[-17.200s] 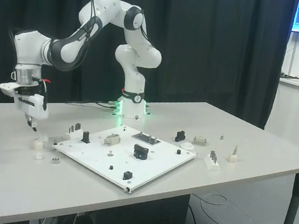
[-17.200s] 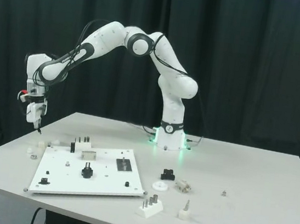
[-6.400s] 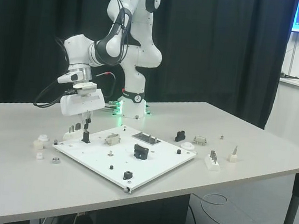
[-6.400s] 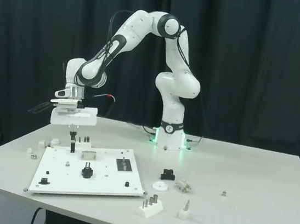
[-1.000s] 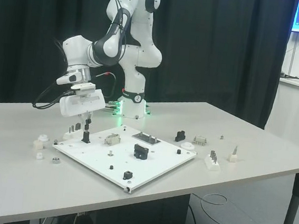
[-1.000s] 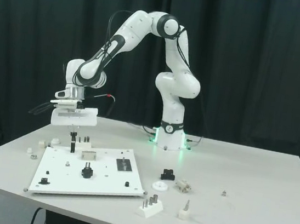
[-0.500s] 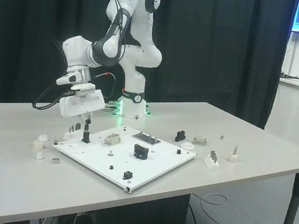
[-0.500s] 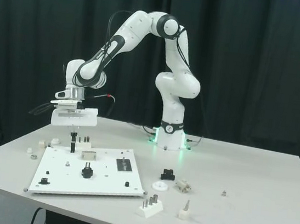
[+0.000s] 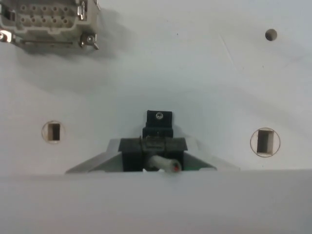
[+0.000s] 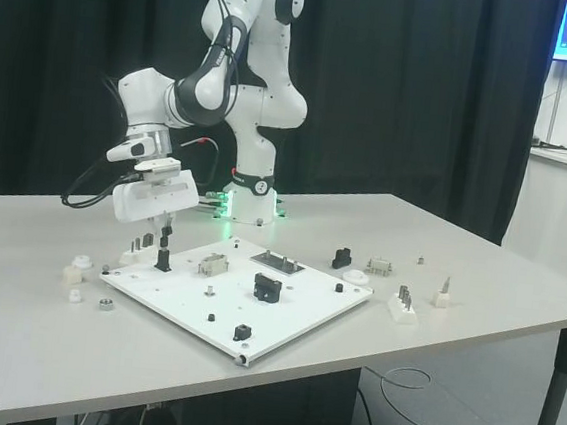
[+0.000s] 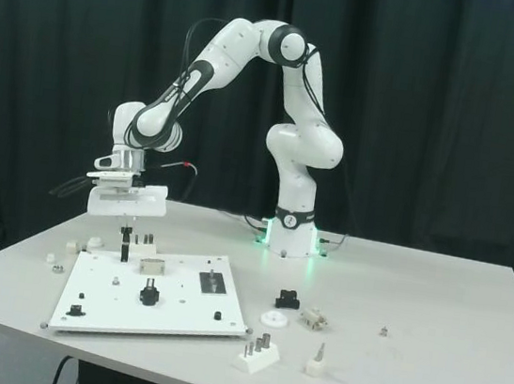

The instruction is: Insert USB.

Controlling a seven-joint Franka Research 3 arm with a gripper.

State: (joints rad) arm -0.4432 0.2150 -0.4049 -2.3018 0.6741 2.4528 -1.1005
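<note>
USB plug (image 10: 165,232), black, hangs upright in the fingers (image 9: 130,155), which are clamped on its upper body; its lower end stands directly over the black USB socket (image 10: 162,259) and the two appear to be touching or nearly so, though contact cannot be confirmed. In the wrist view the socket (image 9: 159,123) sits just beyond the plug (image 9: 157,146). The socket is mounted near the back left corner of the white board (image 10: 284,313), which lies flat on the grey bench (image 10: 478,277) toward the bench's left half. The gripper (image 10: 165,223) points straight down from the white arm (image 10: 243,28), whose base is bolted near the rear edge of the bench with green light at its foot. Just beside the socket on the board is a grey multi-pin connector (image 9: 48,22), with a black block (image 10: 266,288) near the board's centre. Off the board, toward the right edge of the bench, stand a white peg holder (image 10: 402,304) and other small parts.
</note>
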